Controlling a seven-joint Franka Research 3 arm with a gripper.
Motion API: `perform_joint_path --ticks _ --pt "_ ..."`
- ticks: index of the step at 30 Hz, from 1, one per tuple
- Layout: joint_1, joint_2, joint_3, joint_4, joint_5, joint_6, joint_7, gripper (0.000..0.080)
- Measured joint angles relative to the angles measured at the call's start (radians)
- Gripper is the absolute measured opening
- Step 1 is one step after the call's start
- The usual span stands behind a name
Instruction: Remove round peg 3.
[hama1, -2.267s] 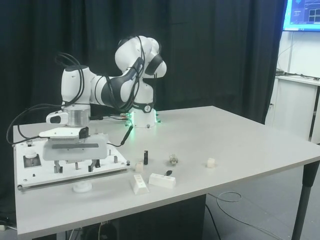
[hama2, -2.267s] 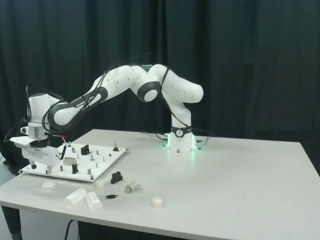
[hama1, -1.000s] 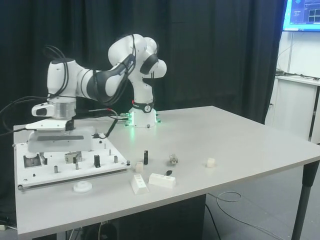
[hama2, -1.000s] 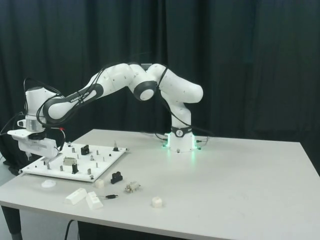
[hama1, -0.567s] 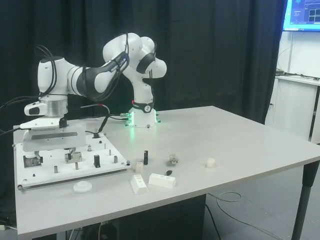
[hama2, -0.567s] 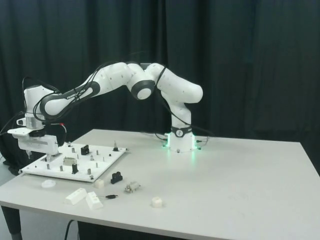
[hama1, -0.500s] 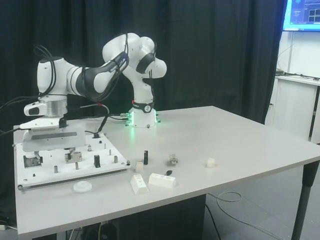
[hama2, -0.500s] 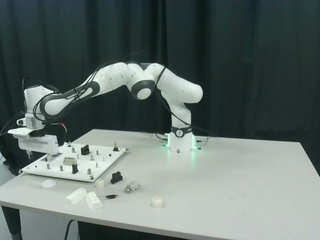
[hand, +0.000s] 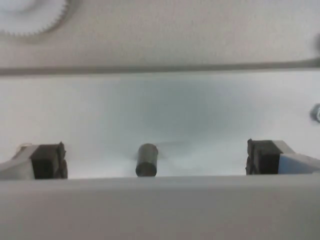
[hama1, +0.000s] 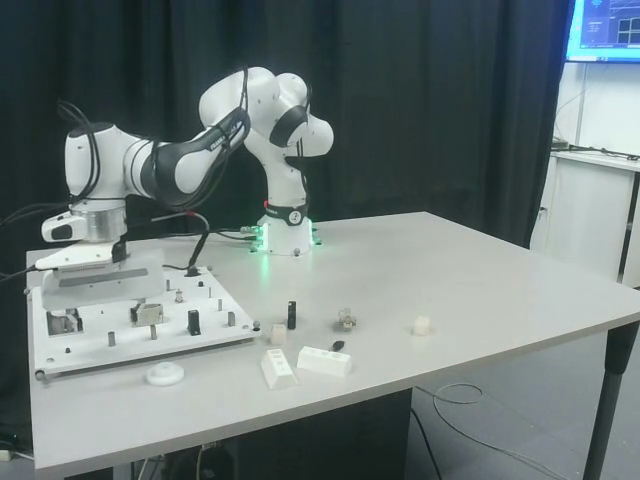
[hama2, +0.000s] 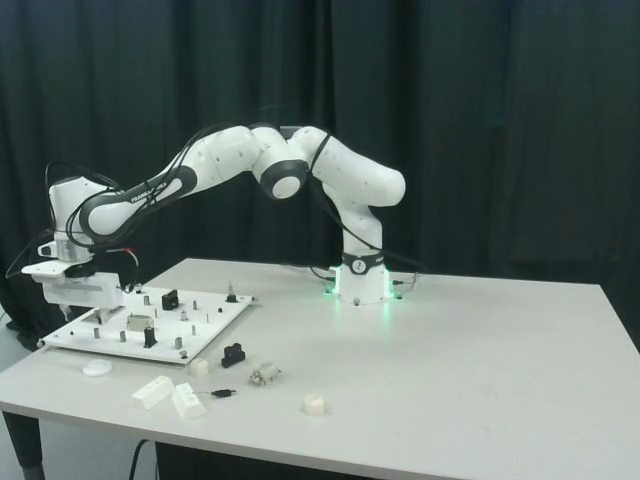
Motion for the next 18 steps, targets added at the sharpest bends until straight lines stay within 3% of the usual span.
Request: perform_joint_path --ticks 18 --pt "0.008 0.001 0.007 -0.055 0.007 0.056 -0.010 0.0800"
